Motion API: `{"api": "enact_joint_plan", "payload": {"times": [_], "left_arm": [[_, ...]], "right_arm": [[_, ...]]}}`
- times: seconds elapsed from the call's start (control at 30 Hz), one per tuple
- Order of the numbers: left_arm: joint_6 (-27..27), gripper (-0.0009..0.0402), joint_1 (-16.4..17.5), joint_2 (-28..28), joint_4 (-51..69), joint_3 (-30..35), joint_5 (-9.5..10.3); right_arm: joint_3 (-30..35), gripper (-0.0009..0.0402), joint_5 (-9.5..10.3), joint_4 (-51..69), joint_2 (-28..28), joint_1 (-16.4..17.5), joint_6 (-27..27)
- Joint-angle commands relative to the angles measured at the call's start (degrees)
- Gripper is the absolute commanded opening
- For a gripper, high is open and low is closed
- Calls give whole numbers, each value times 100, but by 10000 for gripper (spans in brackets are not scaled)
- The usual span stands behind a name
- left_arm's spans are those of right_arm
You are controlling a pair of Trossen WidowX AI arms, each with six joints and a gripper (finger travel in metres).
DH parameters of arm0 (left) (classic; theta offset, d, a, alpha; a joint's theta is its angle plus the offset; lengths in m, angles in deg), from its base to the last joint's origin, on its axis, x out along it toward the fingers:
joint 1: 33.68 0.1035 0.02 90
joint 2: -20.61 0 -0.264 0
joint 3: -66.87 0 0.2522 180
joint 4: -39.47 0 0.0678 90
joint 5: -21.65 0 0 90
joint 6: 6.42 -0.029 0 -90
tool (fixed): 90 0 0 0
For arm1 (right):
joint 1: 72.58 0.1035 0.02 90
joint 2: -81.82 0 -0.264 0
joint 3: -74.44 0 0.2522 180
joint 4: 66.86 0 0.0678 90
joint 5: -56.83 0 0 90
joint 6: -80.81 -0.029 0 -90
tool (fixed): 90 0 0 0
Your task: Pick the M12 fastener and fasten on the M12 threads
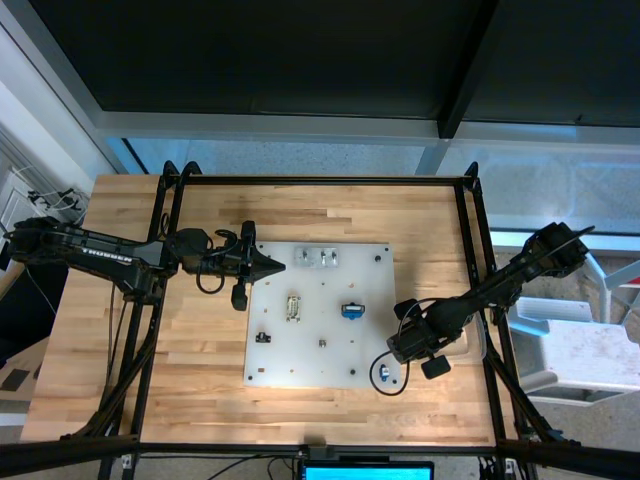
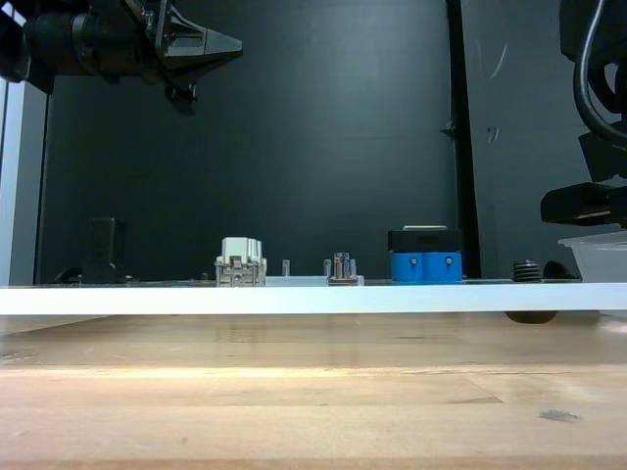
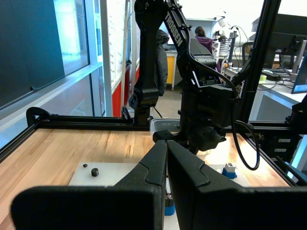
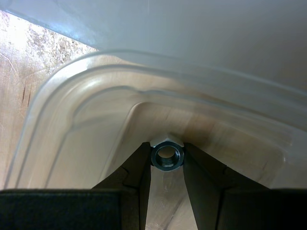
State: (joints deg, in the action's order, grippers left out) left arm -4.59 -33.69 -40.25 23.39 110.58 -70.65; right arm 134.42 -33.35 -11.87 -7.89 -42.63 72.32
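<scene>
The M12 fastener (image 4: 166,156), a small dark grey nut, sits between the fingertips of my right gripper (image 4: 166,158), which is shut on it over the floor of the clear tray (image 4: 96,105). From above, the right gripper (image 1: 424,350) hangs at the board's near right edge, by the tray (image 1: 474,346). The black ribbed stud (image 2: 527,269) stands bare on the white board (image 1: 300,360), also visible as the stud (image 1: 385,374) just in front of that gripper. My left gripper (image 1: 272,265) is shut and holds nothing, hovering high over the board's far left side.
On the board stand a blue-and-silver piece (image 1: 352,311), a white connector block (image 1: 293,307), a small silver post (image 1: 322,343) and a black post (image 1: 378,257). Black frame rails (image 1: 480,250) run along the table's edges.
</scene>
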Motion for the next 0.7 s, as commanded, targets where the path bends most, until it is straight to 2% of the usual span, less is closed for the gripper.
{"api": "enact_joint_plan", "payload": {"times": [0.03,0.2,0.4,0.53,0.7], "left_arm": [[-2,0,0,0,-2,0,0],[-2,0,0,0,0,0,0],[-2,0,0,0,0,0,0],[-2,0,2,0,-2,0,0],[-2,0,0,0,0,0,0]], "right_arm": [[24,3,-20,42,22,0,7],[243,3,-20,391,125,0,79],[743,2,-20,1113,304,-4,551],[1104,2,-22,1541,341,-4,1010],[1541,2,-20,1956,341,-7,2024]]}}
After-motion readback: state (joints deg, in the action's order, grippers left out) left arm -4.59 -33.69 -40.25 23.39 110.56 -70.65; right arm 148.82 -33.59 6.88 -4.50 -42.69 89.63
